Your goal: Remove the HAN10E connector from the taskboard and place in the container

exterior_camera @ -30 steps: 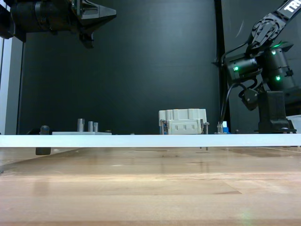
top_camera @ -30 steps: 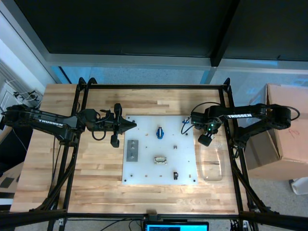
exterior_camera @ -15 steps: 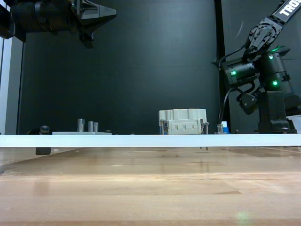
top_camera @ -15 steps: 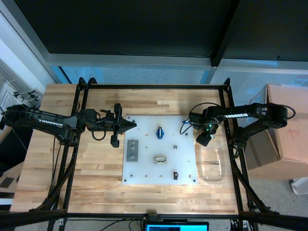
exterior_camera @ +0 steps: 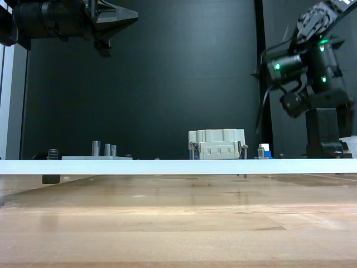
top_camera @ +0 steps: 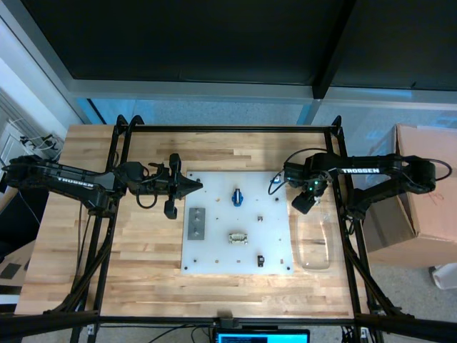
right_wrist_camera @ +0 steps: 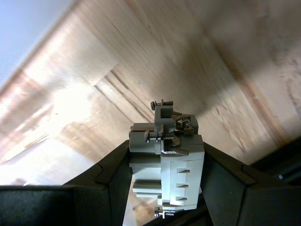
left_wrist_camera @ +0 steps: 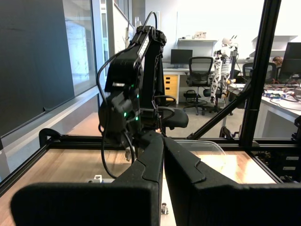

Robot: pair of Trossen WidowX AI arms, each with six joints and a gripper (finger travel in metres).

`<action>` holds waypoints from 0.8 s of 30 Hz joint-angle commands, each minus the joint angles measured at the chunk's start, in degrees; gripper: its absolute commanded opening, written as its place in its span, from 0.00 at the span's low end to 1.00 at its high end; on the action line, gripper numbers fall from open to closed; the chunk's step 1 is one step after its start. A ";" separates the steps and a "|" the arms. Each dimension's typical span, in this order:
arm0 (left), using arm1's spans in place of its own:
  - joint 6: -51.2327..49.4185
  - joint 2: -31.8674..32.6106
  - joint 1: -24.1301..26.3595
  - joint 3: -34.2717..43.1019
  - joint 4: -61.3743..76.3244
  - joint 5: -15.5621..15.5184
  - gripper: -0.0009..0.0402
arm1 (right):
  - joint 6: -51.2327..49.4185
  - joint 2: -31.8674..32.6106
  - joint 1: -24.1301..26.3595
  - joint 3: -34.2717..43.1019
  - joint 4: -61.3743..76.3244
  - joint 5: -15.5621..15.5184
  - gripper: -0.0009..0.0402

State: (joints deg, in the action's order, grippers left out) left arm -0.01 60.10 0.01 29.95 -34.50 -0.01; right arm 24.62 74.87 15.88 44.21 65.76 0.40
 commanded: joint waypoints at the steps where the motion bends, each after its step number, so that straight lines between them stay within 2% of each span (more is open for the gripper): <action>1: 0.02 0.02 -0.02 0.00 -0.02 0.00 0.02 | 2.99 -2.03 -2.47 2.47 2.34 0.07 0.03; 6: 0.02 0.02 0.00 0.00 -0.02 0.00 0.02 | 10.16 -4.17 -9.42 6.23 5.14 0.02 0.03; 10: 0.02 0.02 -0.02 0.00 -0.02 0.00 0.02 | 17.94 -4.50 -17.09 7.91 5.84 -0.13 0.03; 19: 0.02 0.02 0.00 0.00 -0.02 0.00 0.02 | 34.95 -4.26 -34.53 7.74 4.07 -1.99 0.03; 24: 0.02 0.02 -0.02 0.00 -0.02 0.00 0.02 | 40.24 -1.95 -40.85 7.56 2.10 -1.97 0.03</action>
State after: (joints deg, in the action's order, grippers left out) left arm 0.01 60.10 0.01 29.95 -34.50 -0.01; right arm 63.79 72.12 -23.70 51.83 68.34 -1.69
